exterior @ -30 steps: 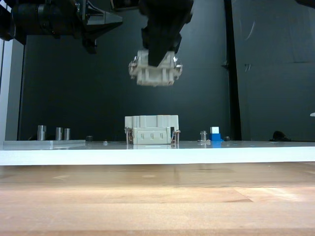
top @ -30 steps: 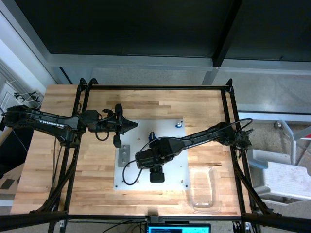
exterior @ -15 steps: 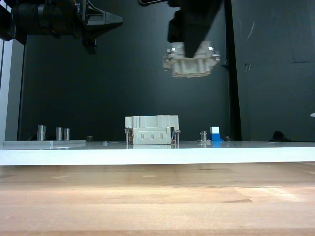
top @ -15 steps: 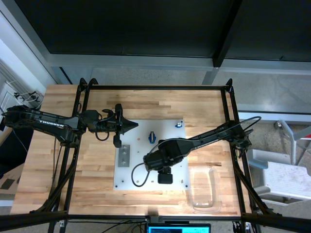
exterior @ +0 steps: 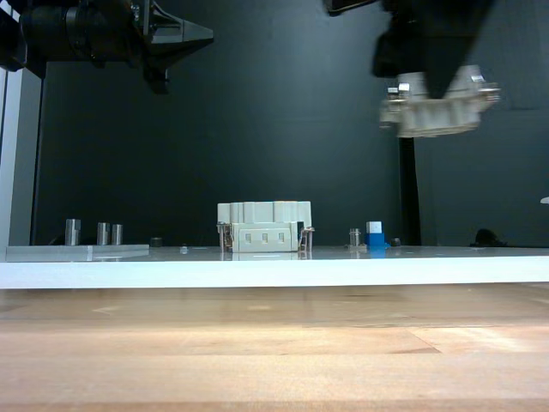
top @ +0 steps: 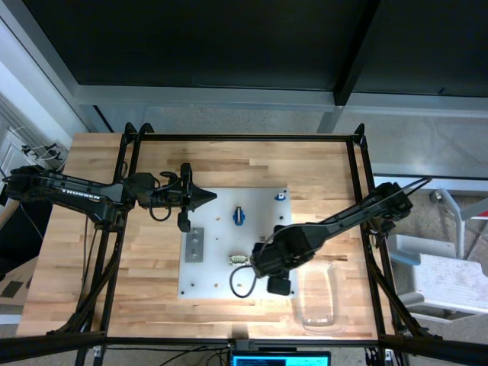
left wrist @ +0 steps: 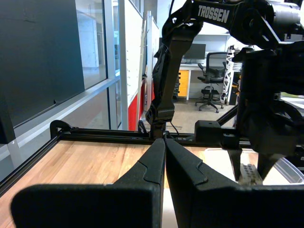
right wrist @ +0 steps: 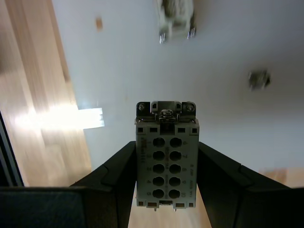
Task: Remove the HAN10-E connector and place it in the container
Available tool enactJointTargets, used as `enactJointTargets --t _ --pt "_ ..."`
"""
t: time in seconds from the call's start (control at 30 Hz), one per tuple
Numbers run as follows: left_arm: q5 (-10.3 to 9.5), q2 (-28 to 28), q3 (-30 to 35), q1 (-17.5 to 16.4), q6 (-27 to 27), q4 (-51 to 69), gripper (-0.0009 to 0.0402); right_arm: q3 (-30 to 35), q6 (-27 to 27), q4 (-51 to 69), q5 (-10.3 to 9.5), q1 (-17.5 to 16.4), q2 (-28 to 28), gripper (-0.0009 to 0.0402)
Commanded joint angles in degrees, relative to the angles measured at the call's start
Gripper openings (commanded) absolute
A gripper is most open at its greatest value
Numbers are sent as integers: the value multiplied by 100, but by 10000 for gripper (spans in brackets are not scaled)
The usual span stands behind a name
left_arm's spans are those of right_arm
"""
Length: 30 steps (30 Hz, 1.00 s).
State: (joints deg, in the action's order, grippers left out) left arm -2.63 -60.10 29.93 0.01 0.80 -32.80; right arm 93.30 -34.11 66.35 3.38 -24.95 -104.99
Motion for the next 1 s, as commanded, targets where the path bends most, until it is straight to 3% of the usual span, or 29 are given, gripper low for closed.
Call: enactJointTargets --t 0.03,0.47,1.0 --pt "0 0 2 -2 0 -4 0 -369 -214 -94 7 -114 251 4" --pt "0 0 2 -2 0 -4 0 -1497 -914 -315 11 -914 887 4" --pt "0 0 2 0 0 -4 0 -2238 -1443 -758 33 -1740 1019 4"
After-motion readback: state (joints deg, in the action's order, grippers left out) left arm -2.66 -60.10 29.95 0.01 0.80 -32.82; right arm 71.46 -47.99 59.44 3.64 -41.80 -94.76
